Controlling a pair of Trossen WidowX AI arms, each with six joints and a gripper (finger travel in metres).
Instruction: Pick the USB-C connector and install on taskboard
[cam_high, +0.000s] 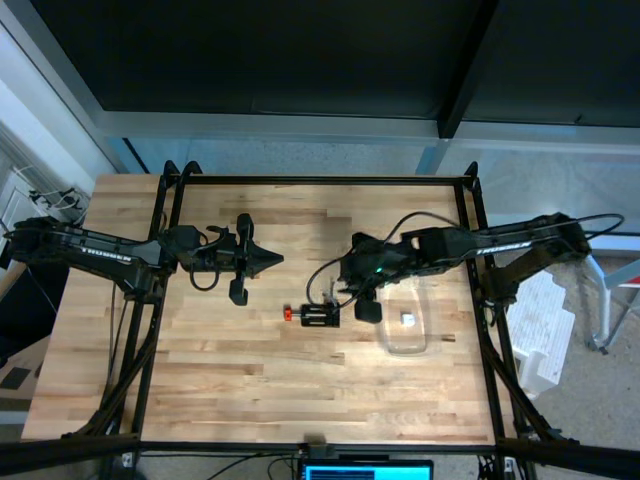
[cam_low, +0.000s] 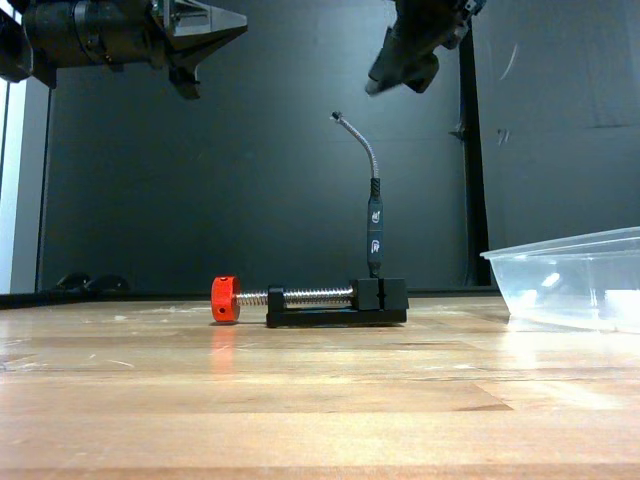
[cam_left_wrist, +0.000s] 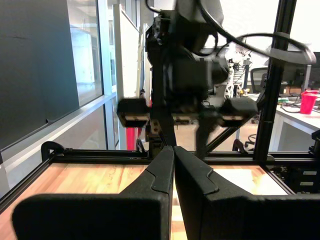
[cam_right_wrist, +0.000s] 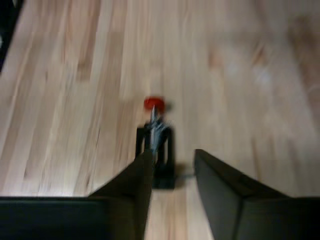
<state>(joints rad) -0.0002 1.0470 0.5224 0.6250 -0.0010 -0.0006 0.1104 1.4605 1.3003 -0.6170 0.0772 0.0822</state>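
Note:
The taskboard (cam_low: 335, 305) is a small black block with an orange-red tip (cam_low: 225, 299), lying near the middle of the table (cam_high: 315, 316). The USB-C connector (cam_low: 375, 228) stands upright in the block's right end, and its short braided cable stub curves up to the left. My right gripper (cam_low: 403, 62) hangs open above and slightly right of the stub, touching nothing. In the right wrist view its fingers (cam_right_wrist: 138, 175) frame the taskboard (cam_right_wrist: 156, 150) below. My left gripper (cam_high: 268, 262) hovers shut and empty to the left of the board.
A clear plastic tray (cam_high: 392, 340) lies just right of the taskboard, with a small white piece (cam_high: 408, 319) inside. A black frame (cam_high: 320, 181) runs around the table's edges. Bare wood (cam_high: 250, 380) lies in front of the board.

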